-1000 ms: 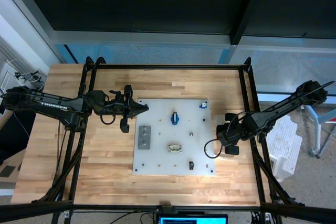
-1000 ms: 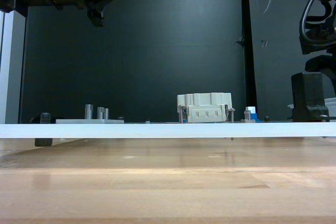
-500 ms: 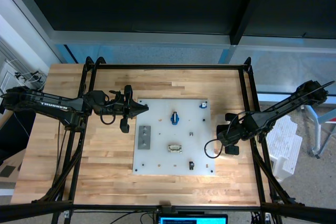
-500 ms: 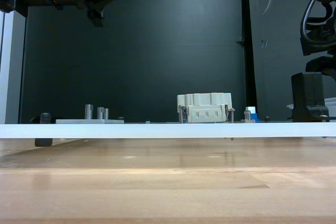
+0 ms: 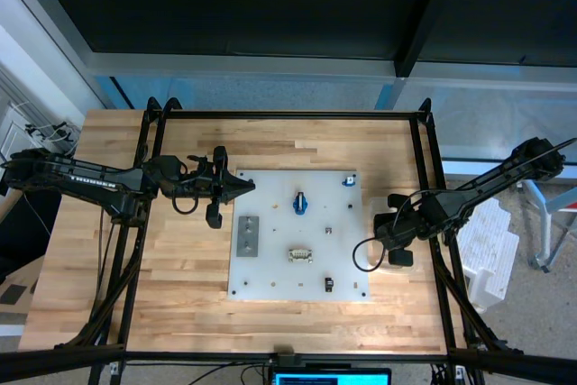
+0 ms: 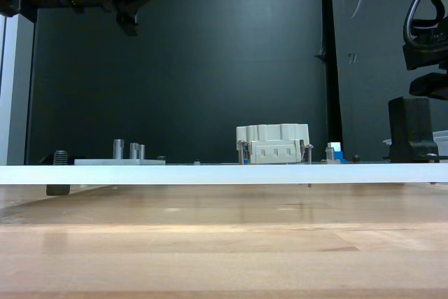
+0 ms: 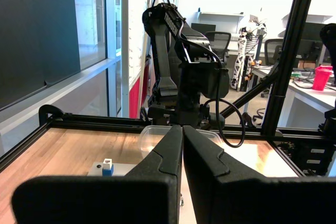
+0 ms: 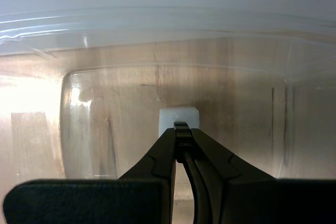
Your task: Pick the USB connector and install on taskboard
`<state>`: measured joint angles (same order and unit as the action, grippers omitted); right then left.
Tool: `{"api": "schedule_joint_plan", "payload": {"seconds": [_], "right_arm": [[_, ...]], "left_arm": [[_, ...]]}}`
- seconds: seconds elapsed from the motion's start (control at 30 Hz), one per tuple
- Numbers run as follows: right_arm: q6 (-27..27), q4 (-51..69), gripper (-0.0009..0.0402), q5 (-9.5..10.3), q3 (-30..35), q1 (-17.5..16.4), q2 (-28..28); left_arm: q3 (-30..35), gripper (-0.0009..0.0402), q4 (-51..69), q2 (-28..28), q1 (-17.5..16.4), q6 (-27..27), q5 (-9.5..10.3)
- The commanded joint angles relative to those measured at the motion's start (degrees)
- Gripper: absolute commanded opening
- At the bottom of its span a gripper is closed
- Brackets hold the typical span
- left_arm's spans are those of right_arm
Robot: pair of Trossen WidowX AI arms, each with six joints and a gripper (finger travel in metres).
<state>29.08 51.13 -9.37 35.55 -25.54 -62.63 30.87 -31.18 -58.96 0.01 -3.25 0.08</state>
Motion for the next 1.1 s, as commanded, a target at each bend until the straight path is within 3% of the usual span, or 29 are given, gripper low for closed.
{"api": "schedule_joint_plan", "payload": {"seconds": [0.03,0.4,0.67,0.93,1.1], "right_arm": [[0.0,0.4,0.0000,-0.02,0.0,0.0,1.2],[-1.1,6.1,0.0000,-0.04,5.6,0.0,3.7],[-3.5,11.1,0.0000,-0.07,12.4,-0.1,3.7],[-4.0,11.1,0.0000,-0.09,15.3,-0.6,1.9],[-4.0,10.0,0.0000,-3.02,19.5,-2.8,-3.2]], "left_arm": [[0.0,0.0000,0.0,0.0,0.0,0.0,-0.02],[0.0,0.0000,0.0,0.0,0.0,0.0,-0.02],[0.0,0.0000,0.0,0.0,0.0,0.0,-0.02],[0.0,0.0000,0.0,0.0,0.0,0.0,-0.02],[0.0,0.0000,0.0,0.0,0.0,0.0,-0.02]]}}
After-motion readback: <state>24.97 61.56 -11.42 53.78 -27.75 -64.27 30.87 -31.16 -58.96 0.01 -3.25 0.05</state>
